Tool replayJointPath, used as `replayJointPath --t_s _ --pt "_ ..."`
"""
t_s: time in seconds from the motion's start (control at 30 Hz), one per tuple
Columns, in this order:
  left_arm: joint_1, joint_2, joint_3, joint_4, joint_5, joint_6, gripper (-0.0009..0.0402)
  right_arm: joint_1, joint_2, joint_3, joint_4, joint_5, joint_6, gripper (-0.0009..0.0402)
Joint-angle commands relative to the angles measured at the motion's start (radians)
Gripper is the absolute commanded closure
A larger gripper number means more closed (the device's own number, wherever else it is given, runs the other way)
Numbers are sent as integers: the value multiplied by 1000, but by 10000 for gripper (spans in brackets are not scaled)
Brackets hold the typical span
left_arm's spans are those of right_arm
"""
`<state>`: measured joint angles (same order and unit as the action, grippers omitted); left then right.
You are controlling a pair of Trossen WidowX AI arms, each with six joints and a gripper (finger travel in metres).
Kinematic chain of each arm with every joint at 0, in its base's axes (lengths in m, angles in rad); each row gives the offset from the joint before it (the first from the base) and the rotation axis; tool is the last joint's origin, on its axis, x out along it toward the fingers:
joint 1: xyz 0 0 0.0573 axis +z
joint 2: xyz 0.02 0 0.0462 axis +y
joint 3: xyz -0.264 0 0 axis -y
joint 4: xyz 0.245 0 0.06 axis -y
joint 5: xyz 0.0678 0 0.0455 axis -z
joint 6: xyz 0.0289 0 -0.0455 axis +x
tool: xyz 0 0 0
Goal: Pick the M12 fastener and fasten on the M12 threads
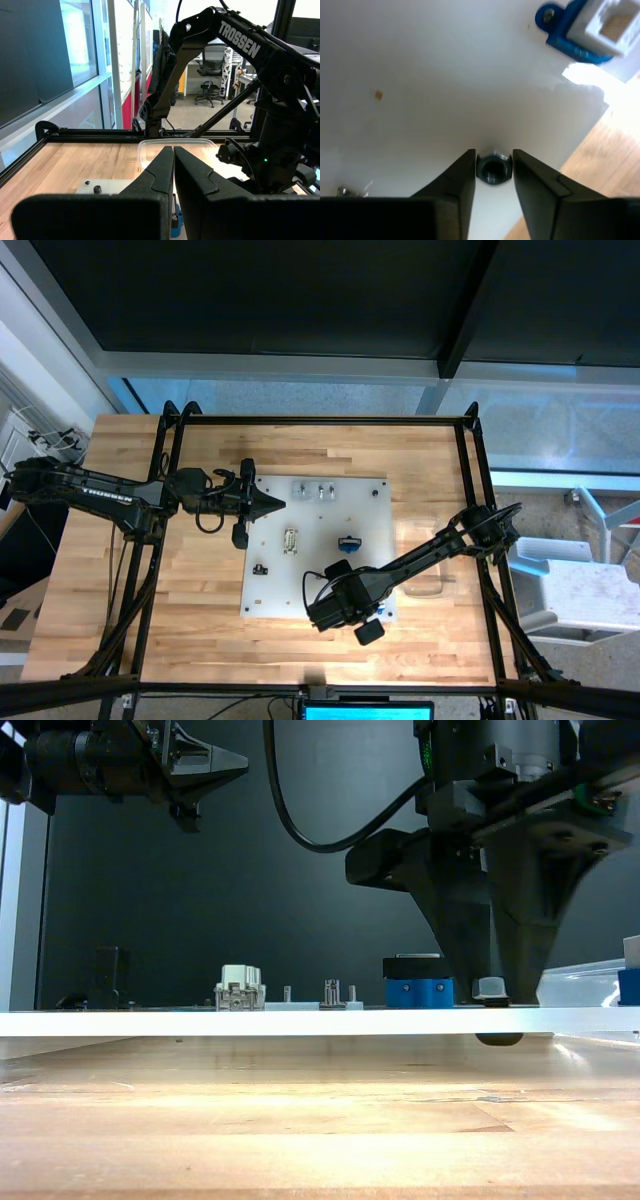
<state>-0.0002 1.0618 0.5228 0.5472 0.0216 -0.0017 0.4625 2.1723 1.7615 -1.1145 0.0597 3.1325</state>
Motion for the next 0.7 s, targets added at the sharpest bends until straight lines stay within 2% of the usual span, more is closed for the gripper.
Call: replayJointPath --t_s 0.03,0.17,0.37,0.47,0.6,0.63,0.7 --pt "0 0 0 0 0 0 393 1 -3 2 6 -3 1 244" --pt "0 0 0 0 0 0 393 3 -6 7 5 -4 1 223" --pt "0 0 0 0 0 0 393 5 -31 16 6 -9 -5 221" --pt "0 0 0 0 0 0 393 5 -56 16 4 -9 -44 221" --pt "0 0 0 0 0 0 393 6 -94 16 -10 -8 -167 221" --pt "0 0 0 0 0 0 393 6 -103 15 -22 -7 -218 221" --pt "0 0 0 0 0 0 393 6 -114 15 -50 3 -382 221"
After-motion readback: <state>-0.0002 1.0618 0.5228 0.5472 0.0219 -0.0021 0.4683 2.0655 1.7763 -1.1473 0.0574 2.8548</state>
